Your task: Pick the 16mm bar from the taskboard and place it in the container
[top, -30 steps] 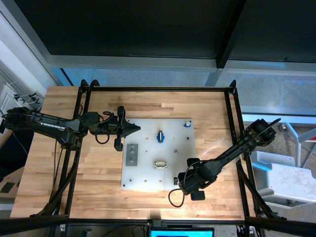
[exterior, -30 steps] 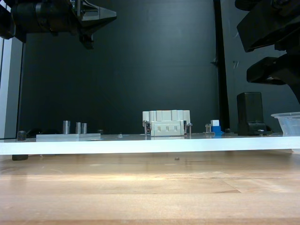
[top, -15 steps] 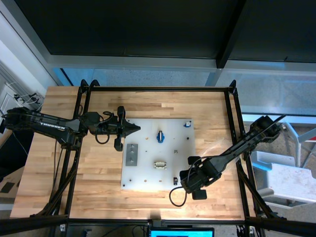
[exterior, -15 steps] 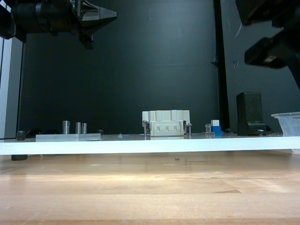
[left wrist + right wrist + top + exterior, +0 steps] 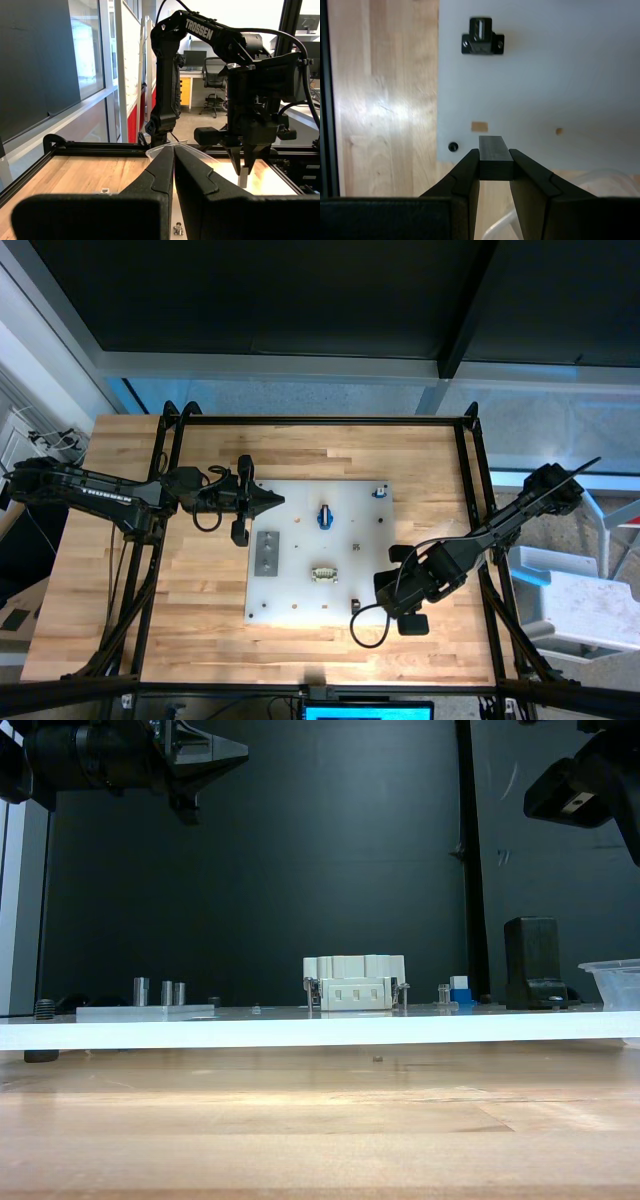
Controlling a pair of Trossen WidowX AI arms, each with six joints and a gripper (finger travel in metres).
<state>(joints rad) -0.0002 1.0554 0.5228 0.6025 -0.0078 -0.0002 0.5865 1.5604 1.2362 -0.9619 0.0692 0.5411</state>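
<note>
My right gripper (image 5: 495, 170) is shut on the 16mm bar (image 5: 495, 156), a dark grey square-ended stub held between its fingers. It hangs above the front right corner of the white taskboard (image 5: 300, 585), beside the board's edge, and shows as the right gripper (image 5: 392, 588) in the high view. The clear container (image 5: 614, 982) lies just right of the board, and its rim (image 5: 610, 173) curves beneath the gripper. My left gripper (image 5: 275, 499) hovers shut and empty over the board's far left corner, high above it (image 5: 235, 753).
On the board stand a grey block (image 5: 266, 552), a blue piece (image 5: 325, 515), a white connector (image 5: 323, 574) and a black part (image 5: 482, 36) near the front edge. A black frame (image 5: 470, 500) rails the wooden table.
The right gripper, holding the bar, has risen and shifted right from the board's front edge toward the container. The left arm has not moved.
</note>
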